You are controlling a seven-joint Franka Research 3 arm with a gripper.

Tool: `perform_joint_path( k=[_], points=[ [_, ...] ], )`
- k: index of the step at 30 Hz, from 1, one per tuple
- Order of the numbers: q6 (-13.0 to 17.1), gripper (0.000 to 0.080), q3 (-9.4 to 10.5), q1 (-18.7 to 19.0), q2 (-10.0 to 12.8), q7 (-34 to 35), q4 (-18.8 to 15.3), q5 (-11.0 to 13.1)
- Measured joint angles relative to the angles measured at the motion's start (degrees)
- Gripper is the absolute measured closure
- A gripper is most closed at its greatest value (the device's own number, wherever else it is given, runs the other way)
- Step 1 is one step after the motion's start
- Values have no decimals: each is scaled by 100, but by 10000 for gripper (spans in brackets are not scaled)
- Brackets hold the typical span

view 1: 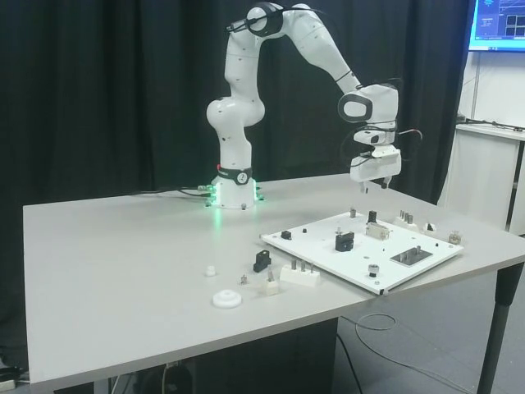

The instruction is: Pick round peg 2.

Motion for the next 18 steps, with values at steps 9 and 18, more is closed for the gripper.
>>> perform_joint_path(
  k=[9,18],
  points=[
    [188,3,65,0,201,266,169,0],
    [376,3,60,-14,554,586,452,0]
  ],
)
